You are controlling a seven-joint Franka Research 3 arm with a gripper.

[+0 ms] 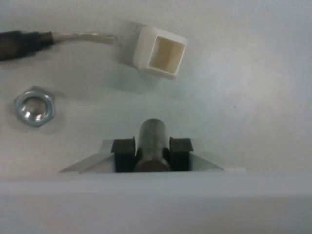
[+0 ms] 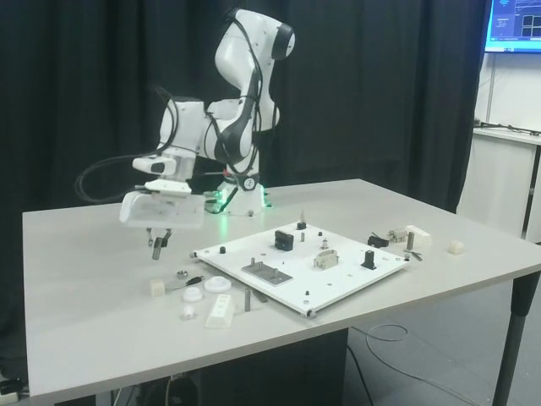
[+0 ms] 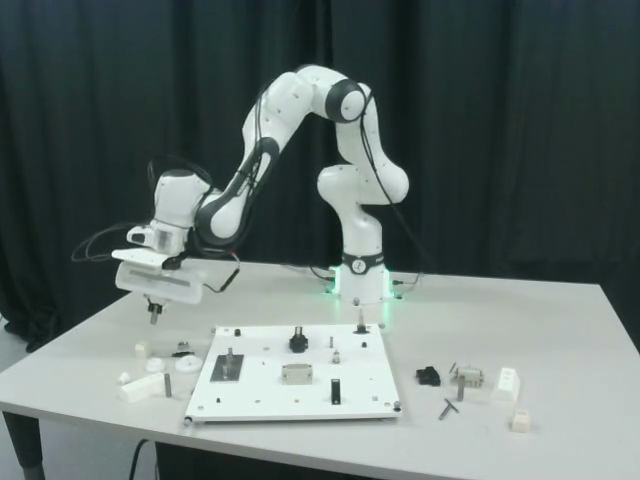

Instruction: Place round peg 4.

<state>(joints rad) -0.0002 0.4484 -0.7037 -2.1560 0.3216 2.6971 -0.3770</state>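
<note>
The hand (image 1: 152, 153) is holding the round peg (image 1: 153, 141) tight, up in the air above the worktop (image 2: 76, 254) near its left edge. If it is tipping, it could be missing its hole in the white board (image 2: 338, 283).

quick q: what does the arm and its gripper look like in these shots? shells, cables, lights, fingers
The arm has glossy white rounded shells with black joint bands. Black cables run along it and loop out behind the wrist. A green light glows at its base. The gripper has a white boxy body with black pads on its fingers.

Black curtains (image 3: 520, 130) hang behind the grey table (image 3: 560, 330); a screen (image 2: 514, 25) glows.
</note>
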